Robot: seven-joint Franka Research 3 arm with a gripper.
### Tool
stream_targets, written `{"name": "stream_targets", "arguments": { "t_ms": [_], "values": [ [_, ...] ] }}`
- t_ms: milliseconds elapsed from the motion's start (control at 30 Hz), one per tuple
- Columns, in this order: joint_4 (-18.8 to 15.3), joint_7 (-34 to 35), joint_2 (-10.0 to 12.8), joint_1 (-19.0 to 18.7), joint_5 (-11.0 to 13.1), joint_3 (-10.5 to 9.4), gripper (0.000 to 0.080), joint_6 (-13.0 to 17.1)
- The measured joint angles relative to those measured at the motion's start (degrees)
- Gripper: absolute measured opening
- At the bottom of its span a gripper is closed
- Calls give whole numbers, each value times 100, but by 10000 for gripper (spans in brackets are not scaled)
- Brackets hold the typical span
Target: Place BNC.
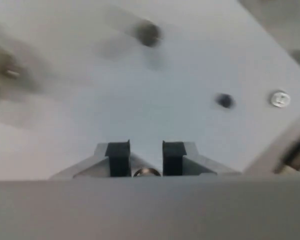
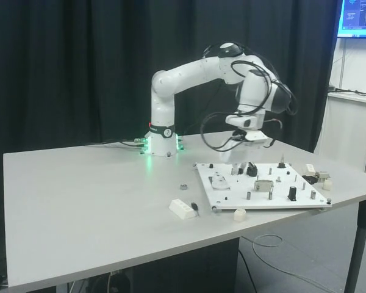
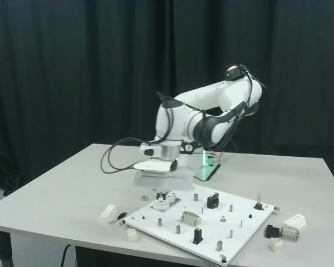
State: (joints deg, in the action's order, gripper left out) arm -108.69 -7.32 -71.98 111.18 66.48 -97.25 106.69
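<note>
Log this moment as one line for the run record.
task: place BNC | arm: tool above white board | tool: small metal part between the fingers | placement: not yet done

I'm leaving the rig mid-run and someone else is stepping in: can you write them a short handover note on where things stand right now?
Gripper: black fingers parted, with a small metal cylindrical part, seemingly the BNC connector, between them; whether it is firmly clamped is unclear.
Position: the white robot arm holds the gripper above the white assembly board on the grey table, near the board's edge closest to the arm's base.
Done: BNC appears picked up.
Left: lower it onto its place on the board and release.
</note>
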Motion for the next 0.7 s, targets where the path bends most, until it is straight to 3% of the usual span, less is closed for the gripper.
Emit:
{"name": "stream_targets", "arguments": {
  "t_ms": [700],
  "values": [
    [-224, -1171, -215, 886, 387, 23, 133, 25]
  ]
}}
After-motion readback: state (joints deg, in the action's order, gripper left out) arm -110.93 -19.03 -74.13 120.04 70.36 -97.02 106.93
